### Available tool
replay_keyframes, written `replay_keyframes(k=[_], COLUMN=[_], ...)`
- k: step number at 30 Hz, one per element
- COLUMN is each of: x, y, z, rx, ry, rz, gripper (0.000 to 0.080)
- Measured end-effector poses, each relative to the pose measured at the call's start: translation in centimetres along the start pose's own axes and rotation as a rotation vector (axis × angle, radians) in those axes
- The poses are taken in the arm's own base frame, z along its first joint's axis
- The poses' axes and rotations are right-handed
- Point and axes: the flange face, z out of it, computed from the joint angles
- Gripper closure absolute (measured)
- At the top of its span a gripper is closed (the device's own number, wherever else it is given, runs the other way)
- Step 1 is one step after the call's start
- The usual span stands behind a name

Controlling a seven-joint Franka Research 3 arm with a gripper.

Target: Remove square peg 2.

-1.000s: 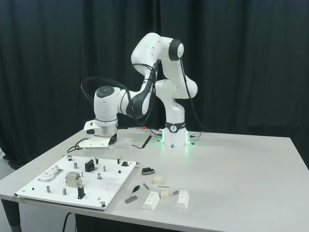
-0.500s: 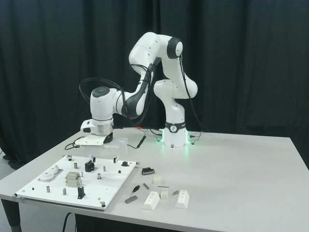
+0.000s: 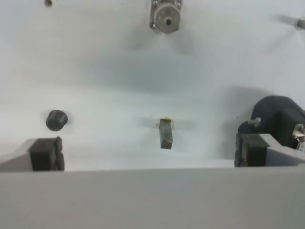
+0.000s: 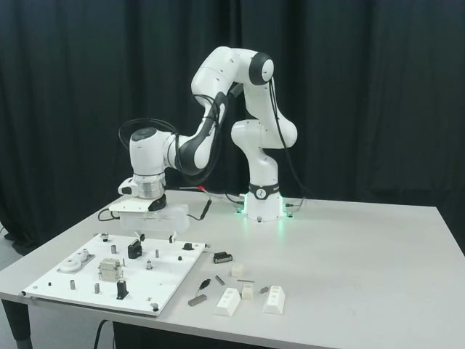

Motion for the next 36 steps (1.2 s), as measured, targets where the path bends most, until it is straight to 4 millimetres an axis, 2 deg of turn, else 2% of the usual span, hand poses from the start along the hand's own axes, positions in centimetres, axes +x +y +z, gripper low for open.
replay_keyframes(k=[10, 24, 36], x=[-1.0, -2.5, -2.9], y=[0.5, 1.3, 1.9], z=[0.5, 2.4, 3.1], rx=[0.019, 0.029, 0.077], ry=[0.027, 0.066, 0.075], rz=[0.008, 0.017, 0.085], gripper=[0.0003, 0.0003, 0.0003])
